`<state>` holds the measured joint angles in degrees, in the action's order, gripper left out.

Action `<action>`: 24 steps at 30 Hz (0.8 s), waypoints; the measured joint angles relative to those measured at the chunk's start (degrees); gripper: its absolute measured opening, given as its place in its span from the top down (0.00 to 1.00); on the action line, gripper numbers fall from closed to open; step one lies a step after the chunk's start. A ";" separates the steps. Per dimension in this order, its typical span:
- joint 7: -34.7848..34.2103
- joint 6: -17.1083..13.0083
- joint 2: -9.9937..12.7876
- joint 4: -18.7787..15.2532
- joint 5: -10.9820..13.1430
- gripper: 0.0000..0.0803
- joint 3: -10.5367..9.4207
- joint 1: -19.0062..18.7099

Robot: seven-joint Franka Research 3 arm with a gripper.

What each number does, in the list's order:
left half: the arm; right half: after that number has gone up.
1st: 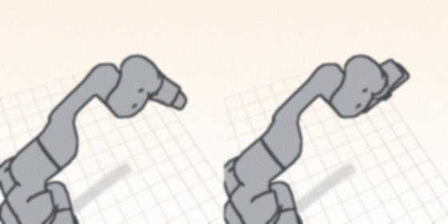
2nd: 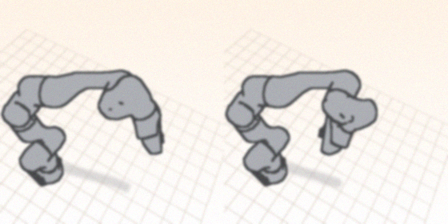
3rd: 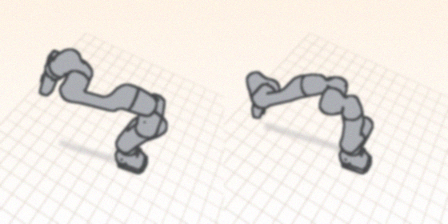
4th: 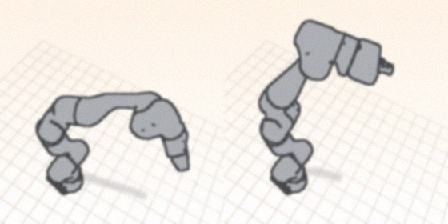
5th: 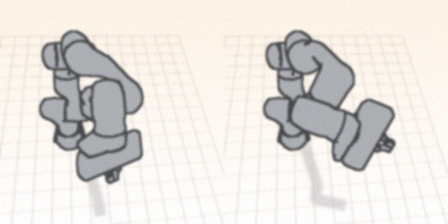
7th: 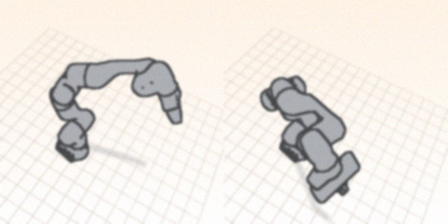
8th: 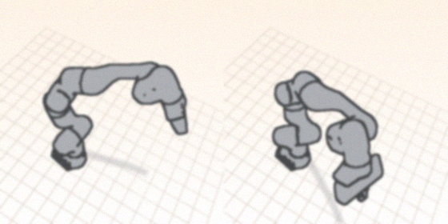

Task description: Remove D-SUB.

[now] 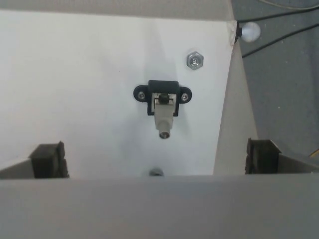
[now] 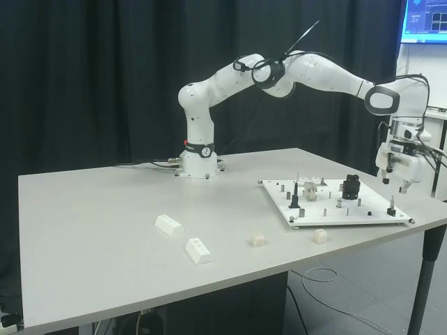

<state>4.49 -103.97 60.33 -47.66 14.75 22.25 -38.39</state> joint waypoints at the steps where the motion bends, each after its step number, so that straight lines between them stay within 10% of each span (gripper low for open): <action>1: 0.00 0.02 -0.01 0.01 0.00 0.00 0.00 0.00; 24: 0.00 1.38 -0.51 0.74 0.00 0.00 0.16 0.00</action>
<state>4.49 -102.59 59.82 -46.91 14.75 22.41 -38.39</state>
